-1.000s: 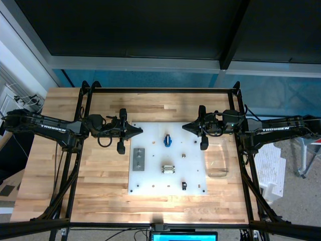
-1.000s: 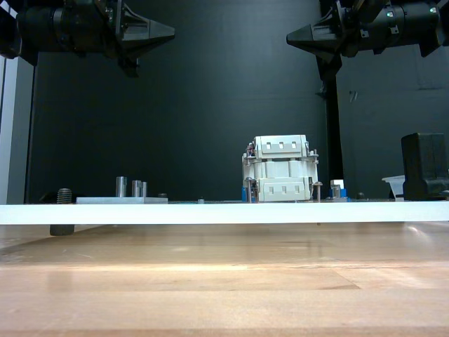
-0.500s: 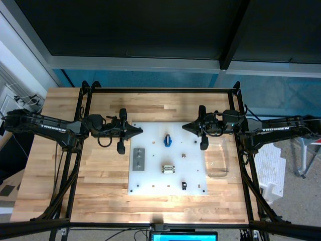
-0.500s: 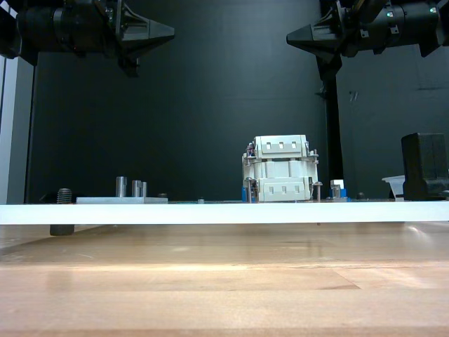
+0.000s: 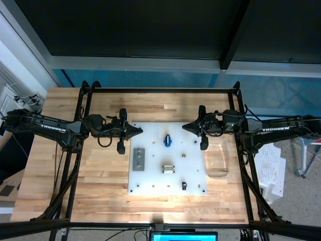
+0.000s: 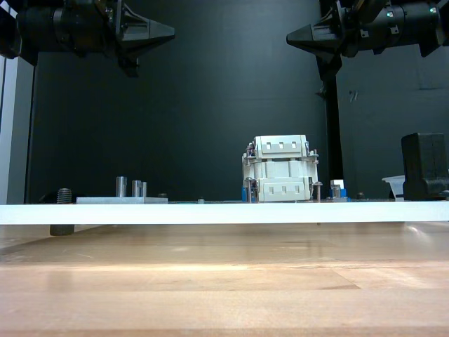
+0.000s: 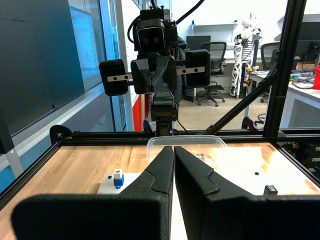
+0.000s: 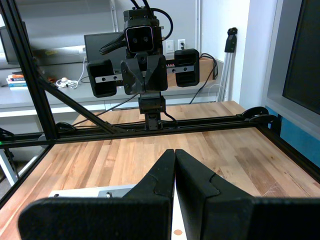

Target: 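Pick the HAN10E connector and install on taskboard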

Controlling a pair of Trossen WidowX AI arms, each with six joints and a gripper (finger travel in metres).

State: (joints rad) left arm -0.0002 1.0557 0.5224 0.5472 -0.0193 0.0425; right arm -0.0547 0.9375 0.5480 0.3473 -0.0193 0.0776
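I have the connector [image 5: 168,169] standing on the taskboard [image 5: 150,183], close to the board's middle and a little toward its near edge. From the low view it reads as a pale stacked block [image 6: 279,172], upright on the white panel, so I judge it may already be seated there.

Both grippers hang high above the board's far edge. The left gripper [image 5: 142,130] is over the board's far-left corner and the right gripper [image 5: 182,127] is over its far-right corner, tips pointing inward at each other. In each wrist view the fingers [image 7: 162,167] are pressed together with nothing between them, and it is the same on the right [image 8: 162,170].

The connector lies toward the board's near edge from both tips and well below them. Its long axis runs across the board from side to side. The two arms are about equally near, the right perhaps slightly nearer.

The board is flat and smooth. On it, the grey plate [image 5: 138,159] is well apart toward the left edge, the blue part [image 5: 167,140] toward the far edge, and a small black part [image 5: 184,186] toward the near-right corner. A clear tray [image 5: 216,163] lies just off the board's right edge. I judge a straight descent has room.
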